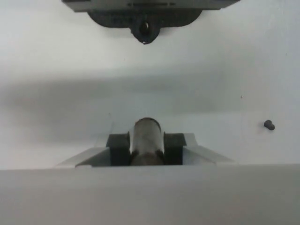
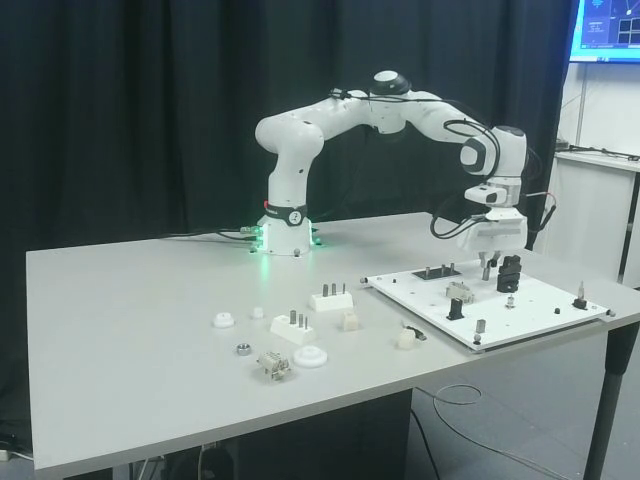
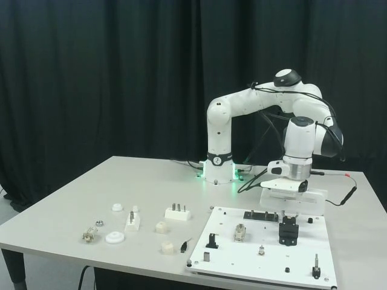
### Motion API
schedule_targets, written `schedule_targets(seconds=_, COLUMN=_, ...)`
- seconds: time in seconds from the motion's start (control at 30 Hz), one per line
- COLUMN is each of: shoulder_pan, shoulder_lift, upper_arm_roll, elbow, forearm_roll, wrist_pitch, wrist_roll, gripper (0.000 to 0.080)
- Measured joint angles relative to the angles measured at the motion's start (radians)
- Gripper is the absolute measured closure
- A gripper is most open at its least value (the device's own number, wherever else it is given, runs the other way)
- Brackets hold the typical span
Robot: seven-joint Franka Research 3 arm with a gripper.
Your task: Insert round peg 4.
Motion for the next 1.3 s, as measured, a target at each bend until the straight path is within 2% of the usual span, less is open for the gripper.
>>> schedule_targets(seconds=0.73, shoulder_pan=0.008, shoulder_lift=0.0, upper_arm_roll=0.007, elbow=-0.009, forearm_roll=0.0, wrist_pitch=0.024, wrist_roll=0.002, gripper=0.0654)
schedule_targets(seconds=0.93, shoulder_pan=0.009, shoulder_lift=0.0, upper_arm_roll=0.005, elbow=-0.01, forearm_roll=-0.014, wrist_pitch=0.026, wrist_roll=0.002, gripper=0.0654)
schedule_targets(seconds=0.97, shoulder_pan=0.009, shoulder_lift=0.0, upper_arm_roll=0.004, elbow=-0.01, forearm_roll=-0.017, wrist_pitch=0.026, wrist_roll=0.002, gripper=0.0396)
schedule_targets(seconds=1.23, shoulder_pan=0.01, shoulder_lift=0.0, upper_arm_roll=-0.006, elbow=-0.01, forearm_roll=-0.042, wrist_pitch=0.026, wrist_roll=0.01, gripper=0.0396)
schedule_targets(seconds=1.27, shoulder_pan=0.01, shoulder_lift=0.0, upper_arm_roll=-0.008, elbow=-0.01, forearm_roll=-0.044, wrist_pitch=0.026, wrist_roll=0.012, gripper=0.0039)
schedule_targets(seconds=1.3, shoulder_pan=0.011, shoulder_lift=0.0, upper_arm_roll=-0.009, elbow=-0.01, forearm_roll=-0.048, wrist_pitch=0.026, wrist_roll=0.014, gripper=0.0039)
